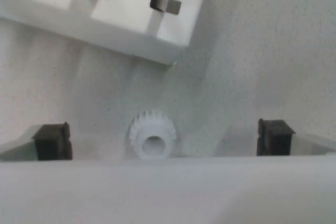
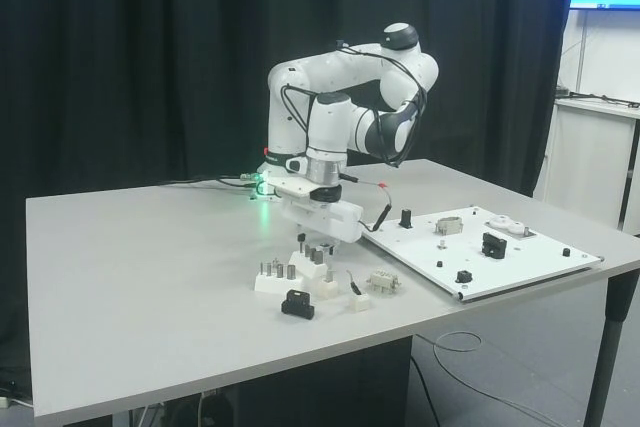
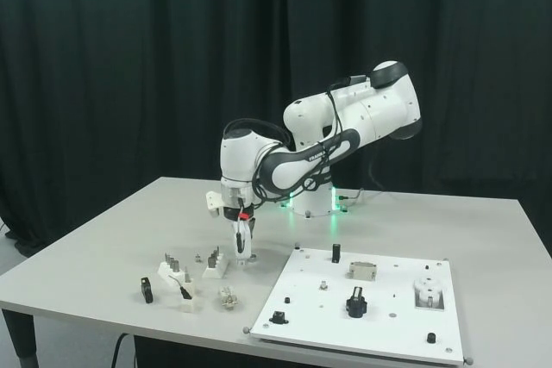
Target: Pick small gear.
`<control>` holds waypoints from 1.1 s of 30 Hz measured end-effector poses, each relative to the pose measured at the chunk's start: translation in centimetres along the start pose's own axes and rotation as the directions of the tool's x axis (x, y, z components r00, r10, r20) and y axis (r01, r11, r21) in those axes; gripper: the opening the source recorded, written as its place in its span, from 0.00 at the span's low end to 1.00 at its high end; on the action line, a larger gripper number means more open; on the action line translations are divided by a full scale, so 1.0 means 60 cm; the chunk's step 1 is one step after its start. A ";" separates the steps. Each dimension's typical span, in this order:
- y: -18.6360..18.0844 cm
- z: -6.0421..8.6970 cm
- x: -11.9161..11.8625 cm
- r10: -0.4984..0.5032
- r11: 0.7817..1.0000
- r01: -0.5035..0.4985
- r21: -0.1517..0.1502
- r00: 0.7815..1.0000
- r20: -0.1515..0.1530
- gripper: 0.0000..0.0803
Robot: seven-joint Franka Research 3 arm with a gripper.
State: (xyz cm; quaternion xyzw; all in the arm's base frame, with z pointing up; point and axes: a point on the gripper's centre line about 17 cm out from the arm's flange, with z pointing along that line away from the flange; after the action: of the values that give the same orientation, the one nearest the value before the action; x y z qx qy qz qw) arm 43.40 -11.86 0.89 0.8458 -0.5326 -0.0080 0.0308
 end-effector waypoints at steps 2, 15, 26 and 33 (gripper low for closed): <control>-0.001 0.002 0.000 0.001 1.000 -0.001 0.002 1.000 -0.002 1.00; -0.004 0.007 -0.003 0.003 1.000 -0.003 0.008 1.000 0.002 0.45; -0.005 0.005 0.000 0.005 1.000 -0.005 0.012 1.000 -0.003 0.17; -0.016 -0.011 0.015 0.005 1.000 -0.004 0.028 1.000 -0.028 0.17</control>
State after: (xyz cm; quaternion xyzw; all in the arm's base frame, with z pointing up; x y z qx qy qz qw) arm 44.67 -12.22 1.52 0.8449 -0.5342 0.0112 0.0265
